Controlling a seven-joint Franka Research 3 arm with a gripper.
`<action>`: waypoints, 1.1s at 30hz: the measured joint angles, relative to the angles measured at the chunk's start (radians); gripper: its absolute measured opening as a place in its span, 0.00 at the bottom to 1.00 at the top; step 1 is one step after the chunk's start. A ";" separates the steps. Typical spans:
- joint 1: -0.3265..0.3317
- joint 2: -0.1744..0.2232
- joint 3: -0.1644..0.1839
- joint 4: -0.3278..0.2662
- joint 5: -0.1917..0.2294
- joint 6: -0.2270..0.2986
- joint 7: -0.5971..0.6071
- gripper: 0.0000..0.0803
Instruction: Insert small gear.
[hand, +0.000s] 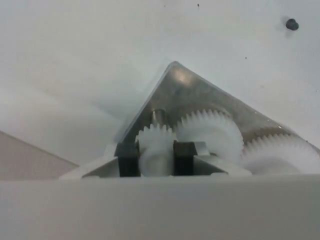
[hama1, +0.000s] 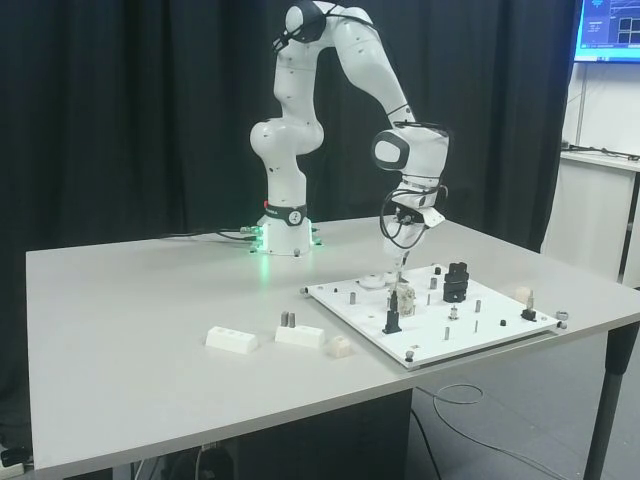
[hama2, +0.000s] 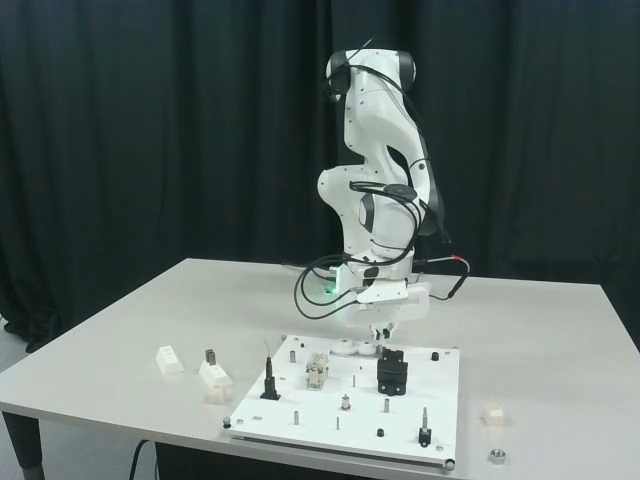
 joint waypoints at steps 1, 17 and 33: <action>0.000 0.000 0.000 0.000 0.000 0.000 0.000 0.18; -0.002 0.002 0.003 0.000 0.022 0.013 0.000 0.18; -0.010 0.002 0.003 0.000 0.038 0.011 -0.008 0.18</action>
